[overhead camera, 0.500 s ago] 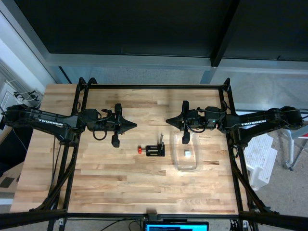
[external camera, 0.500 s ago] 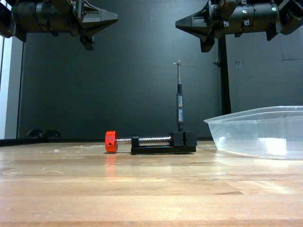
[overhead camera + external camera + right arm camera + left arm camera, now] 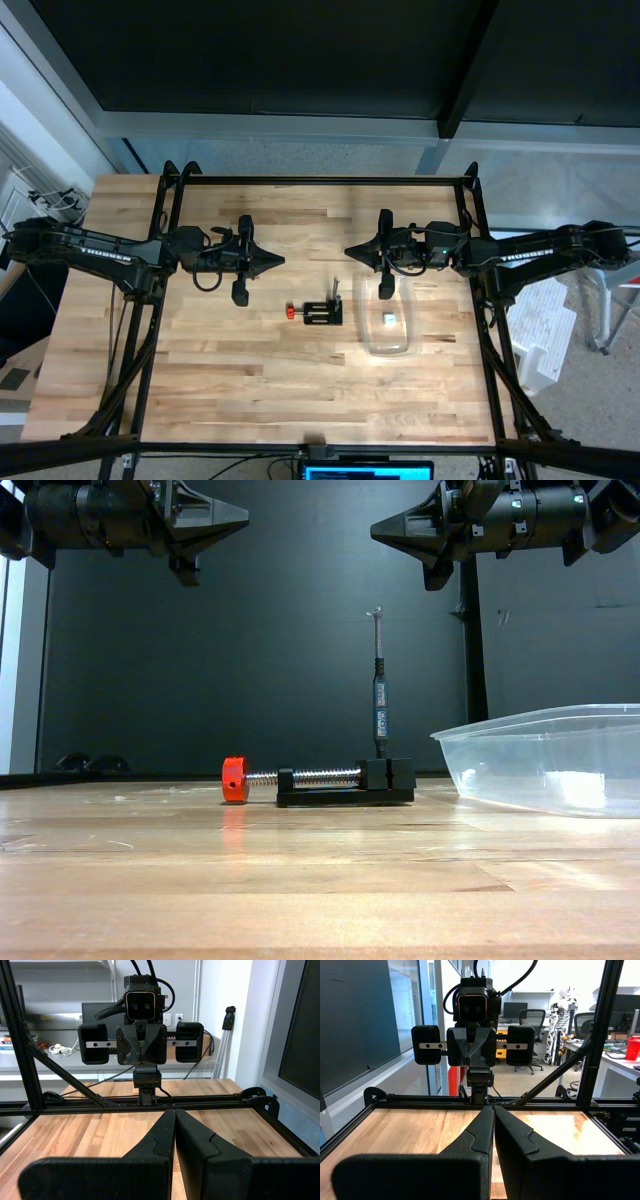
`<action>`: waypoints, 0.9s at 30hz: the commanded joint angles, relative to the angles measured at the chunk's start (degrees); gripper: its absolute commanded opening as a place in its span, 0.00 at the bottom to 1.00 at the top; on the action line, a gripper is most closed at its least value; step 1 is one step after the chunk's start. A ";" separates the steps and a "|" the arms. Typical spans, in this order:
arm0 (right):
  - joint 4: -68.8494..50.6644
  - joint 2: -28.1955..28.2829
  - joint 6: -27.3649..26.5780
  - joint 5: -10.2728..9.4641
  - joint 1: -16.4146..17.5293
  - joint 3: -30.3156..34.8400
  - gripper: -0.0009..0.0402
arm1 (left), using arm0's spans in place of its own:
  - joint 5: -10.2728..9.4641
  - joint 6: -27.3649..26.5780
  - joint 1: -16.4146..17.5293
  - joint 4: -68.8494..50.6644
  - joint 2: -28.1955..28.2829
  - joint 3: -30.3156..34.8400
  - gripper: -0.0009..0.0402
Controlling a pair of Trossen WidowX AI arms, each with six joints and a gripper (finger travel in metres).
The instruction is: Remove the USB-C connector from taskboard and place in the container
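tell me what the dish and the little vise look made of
Container: clear glossy plastic, it seems; see-through walls. Taskboard: matte black body, bare-metal threaded screw, red knob probably plastic. Left gripper and right gripper, both shut, hang above the table.

wood table | blk frame round it | wht sq piece | screen near edge

My left pincer hangs raised, its fingers pressed together, and points straight at my right pincer. That one faces it tip to tip, well apart, its fingers closed too. My left arm and right arm stretch level behind them.
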 commanded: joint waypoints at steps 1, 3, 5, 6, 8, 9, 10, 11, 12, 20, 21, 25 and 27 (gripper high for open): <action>-0.42 -0.28 0.07 -0.04 0.02 0.02 0.02 | 0.00 0.00 0.00 0.02 0.02 0.00 0.02; -3.04 -0.90 0.00 0.00 0.02 0.66 0.02 | -0.02 0.00 0.00 0.02 0.02 0.00 0.02; -8.11 -1.66 -0.07 0.00 0.04 2.19 0.02 | 0.00 0.00 0.00 0.02 0.02 0.00 0.02; -11.26 -1.84 -0.07 -0.02 0.09 3.15 0.02 | -0.02 0.00 0.00 0.02 0.00 0.00 0.02; -17.66 -2.05 -0.07 -0.20 0.22 5.38 0.02 | 0.00 0.00 0.00 0.02 0.02 0.00 0.02; -21.27 -2.05 -0.33 -0.63 0.39 6.69 0.02 | 0.00 0.00 0.00 0.02 0.02 0.00 0.02; -24.61 -2.01 -0.59 -1.70 0.50 7.98 0.02 | 0.00 0.00 0.02 0.02 0.02 0.00 0.02; -27.78 -1.90 -0.72 -2.27 0.66 9.18 0.02 | 0.00 0.00 0.00 0.02 0.00 0.00 0.02; -30.71 -1.79 -0.81 -2.69 0.85 10.32 0.02 | 0.00 0.00 0.00 0.02 0.02 0.00 0.02; -48.68 -1.03 -0.68 -2.49 4.22 17.90 0.02 | 0.00 0.00 0.00 0.02 0.00 0.00 0.02; -50.27 -0.70 -0.22 -2.49 4.50 18.71 0.02 | 0.00 0.00 0.00 0.02 0.02 0.00 0.02; -56.50 0.85 0.02 -2.40 5.75 22.23 0.02 | 0.00 0.00 0.00 0.02 0.02 0.00 0.02; -59.17 1.77 0.04 -2.45 6.08 23.87 0.02 | 0.00 0.00 0.00 0.02 0.02 0.00 0.02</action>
